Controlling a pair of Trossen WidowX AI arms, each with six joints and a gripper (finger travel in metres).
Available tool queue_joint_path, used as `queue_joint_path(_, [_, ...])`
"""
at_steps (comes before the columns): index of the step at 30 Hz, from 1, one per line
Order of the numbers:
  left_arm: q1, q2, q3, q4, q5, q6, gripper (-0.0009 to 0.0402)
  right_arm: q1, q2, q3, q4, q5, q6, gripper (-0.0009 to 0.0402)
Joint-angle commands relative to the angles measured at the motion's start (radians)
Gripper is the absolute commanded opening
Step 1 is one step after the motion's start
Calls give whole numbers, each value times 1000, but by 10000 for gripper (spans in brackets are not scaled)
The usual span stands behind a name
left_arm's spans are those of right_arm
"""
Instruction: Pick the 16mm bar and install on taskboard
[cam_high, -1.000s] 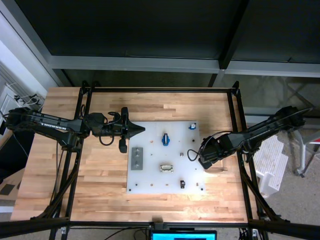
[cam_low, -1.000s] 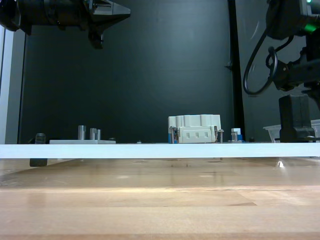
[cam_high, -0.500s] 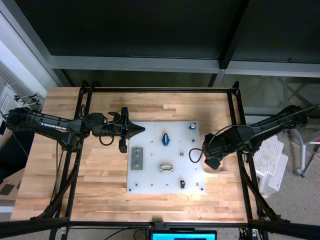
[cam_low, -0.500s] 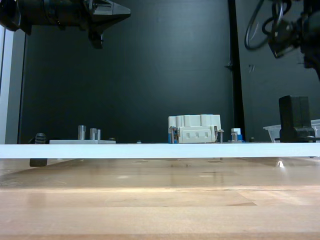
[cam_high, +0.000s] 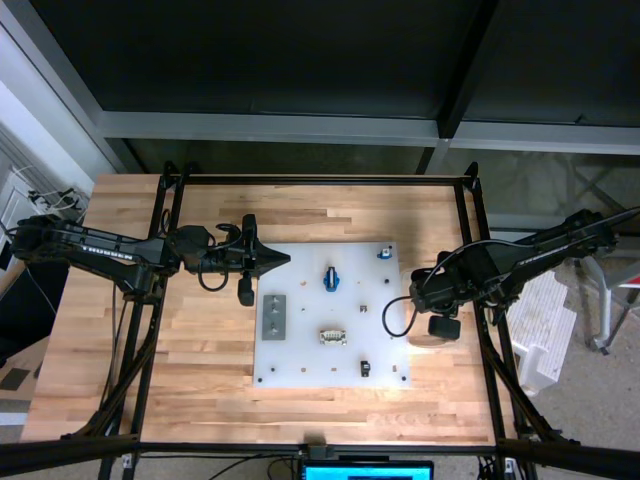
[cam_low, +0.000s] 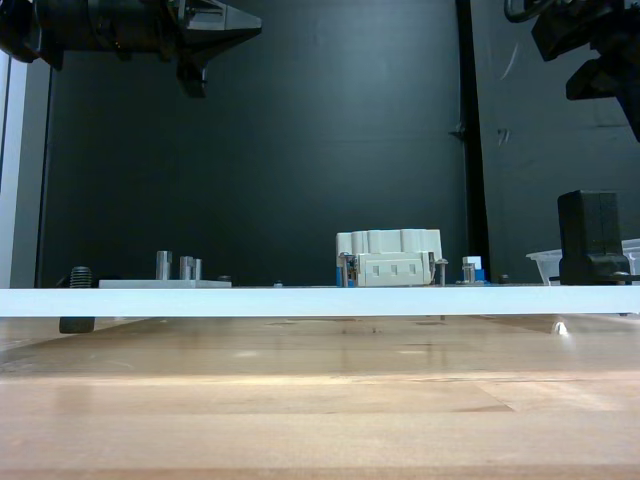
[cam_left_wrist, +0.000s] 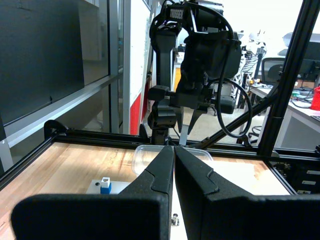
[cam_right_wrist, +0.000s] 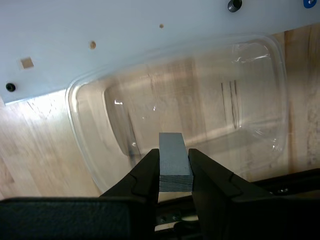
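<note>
Now, at the far left, the left arm is reaching inward over the wooden table (cam_high: 180, 380), and the left gripper (cam_high: 283, 259) is hanging high above the near-left edge of the white taskboard (cam_high: 300, 372). Its fingers (cam_left_wrist: 161, 165) are pressing together with nothing between them, tips touching, as the left wrist view shows. In the low view it (cam_low: 245, 20) is sitting well above the board.

Moving rightward across the taskboard, a grey plate with pegs (cam_high: 273, 318) is lying near the board's left edge, a blue knob (cam_high: 331, 279) is standing toward the far side, and a beige connector (cam_high: 333, 337) is sitting near the middle.

Past the board's right edge, the right gripper (cam_high: 441, 325) is hovering above a clear plastic tray (cam_right_wrist: 235, 85) that is resting on the table just beside the board. Its fingers are clamping the 16mm bar (cam_right_wrist: 175, 160), a grey rectangular block, by its two long faces. The bar is being held in the air over the tray, clear of the taskboard and of any seat on it.
</note>
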Motion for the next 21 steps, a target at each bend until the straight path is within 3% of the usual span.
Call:
queue_joint_path(1, [0,0,0,0,0,0,1,1,1,0,1,-1,-18,12])
queue_joint_path(12, [0,0,0,0,0,0,1,5,16,1,11,-2,-42,12])
queue_joint_path(21, [0,0,0,0,0,0,1,69,109,28,79,-2,-34,12])
